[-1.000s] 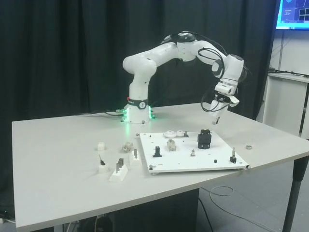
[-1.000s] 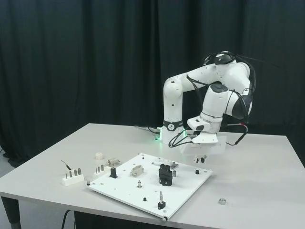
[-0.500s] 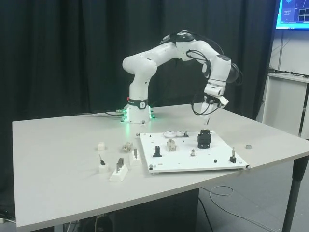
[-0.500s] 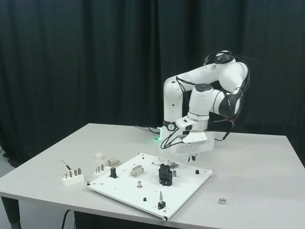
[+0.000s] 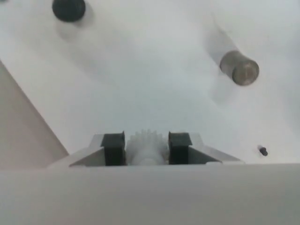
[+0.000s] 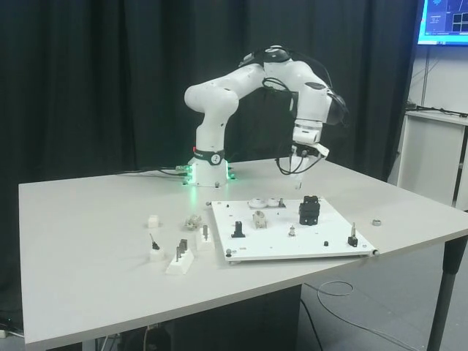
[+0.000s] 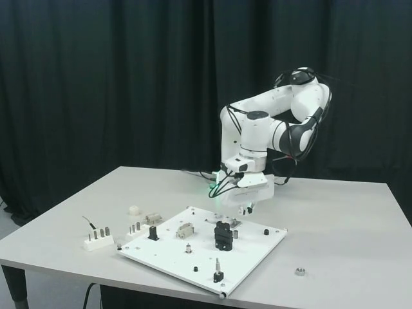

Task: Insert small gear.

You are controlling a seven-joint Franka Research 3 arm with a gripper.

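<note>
**Ana:** Gear check first: the small gear (image 5: 146, 146) sits pinched between the two black pads (image 5: 114, 148) of the tool (image 5: 146, 149), teeth showing above the pads in the wrist view. So the tool is clamped on it, carried in the air above the white board (image 6: 292, 232).

**Ben:** How would it handle?

**Ana:** By the look of it, a small white toothed wheel, likely light and stiff, probably plastic. The teeth give the pads some bite, but a hard smooth part can twist or pop out if it meets the peg off-centre. Holding it across the rim, as the tool does, leaves the bore free underneath, which is what an insertion calls for.

**Ben:** And the arm?

**Ana:** The white arm (image 7: 257, 129) arches up from its base at the far side of the bench (image 6: 88, 219), elbow high, wrist folded downward. The tool points down over the far edge of the board, near the white gears (image 6: 265, 202) already seated there and just beyond the black block (image 6: 308, 210).

**Ben:** Anything under it?

**Ana:** The wrist view shows a grey metal peg (image 5: 239, 69) on the board ahead of the tool, and a black stud (image 5: 69, 9) well apart from it. The gear is not over the peg yet.
</note>
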